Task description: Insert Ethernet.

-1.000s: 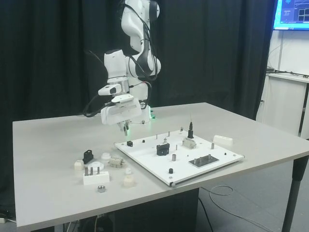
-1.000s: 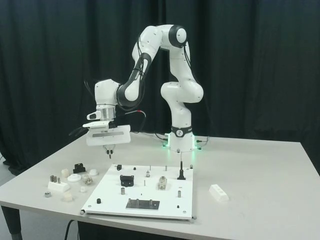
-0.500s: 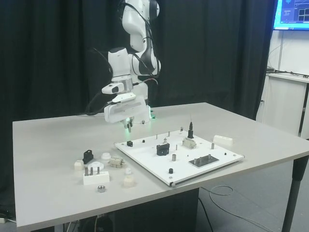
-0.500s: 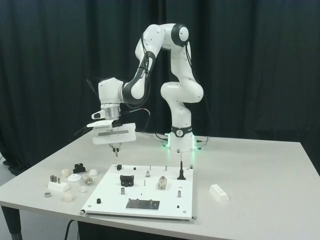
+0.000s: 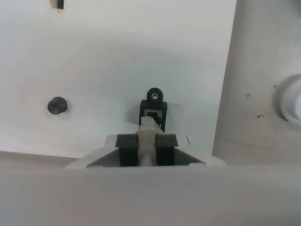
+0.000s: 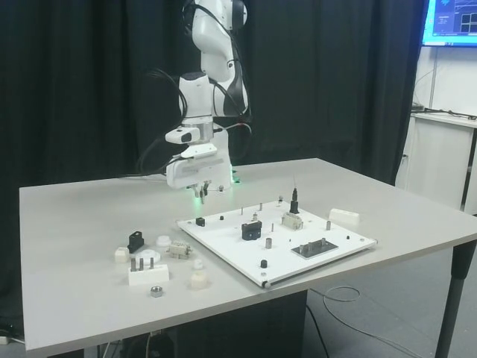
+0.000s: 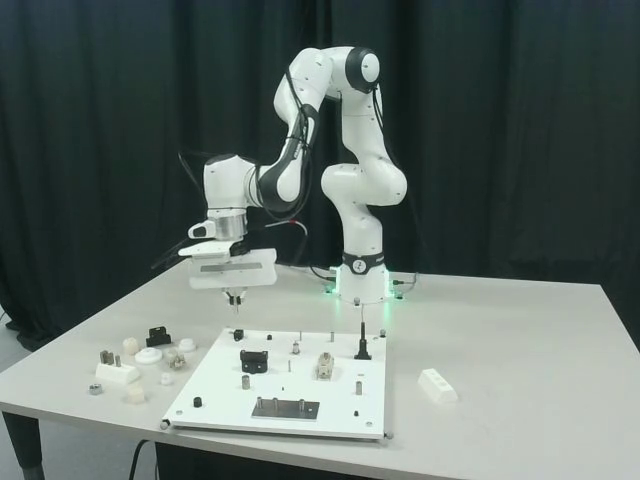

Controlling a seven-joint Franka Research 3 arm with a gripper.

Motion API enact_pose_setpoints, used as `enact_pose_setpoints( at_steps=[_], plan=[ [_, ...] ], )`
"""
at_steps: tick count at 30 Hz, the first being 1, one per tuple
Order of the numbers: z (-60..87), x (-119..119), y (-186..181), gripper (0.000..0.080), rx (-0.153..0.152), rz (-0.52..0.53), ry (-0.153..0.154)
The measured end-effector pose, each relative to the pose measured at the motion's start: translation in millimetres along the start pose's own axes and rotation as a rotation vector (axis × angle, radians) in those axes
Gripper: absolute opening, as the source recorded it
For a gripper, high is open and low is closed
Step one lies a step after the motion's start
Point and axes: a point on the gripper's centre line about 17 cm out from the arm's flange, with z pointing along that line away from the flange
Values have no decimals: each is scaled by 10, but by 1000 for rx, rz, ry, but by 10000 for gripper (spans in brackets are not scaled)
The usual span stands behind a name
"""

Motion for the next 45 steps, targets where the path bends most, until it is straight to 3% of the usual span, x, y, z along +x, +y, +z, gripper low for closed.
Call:
enact_pose_setpoints(
  at_steps=[12,21,45],
  plan=[
    [16,-31,22,75,-21,-24,-20],
    [67,-33,53,75,-48,-31,-5],
    [273,-57,106,75,-68,-43,-5]
  ],
)
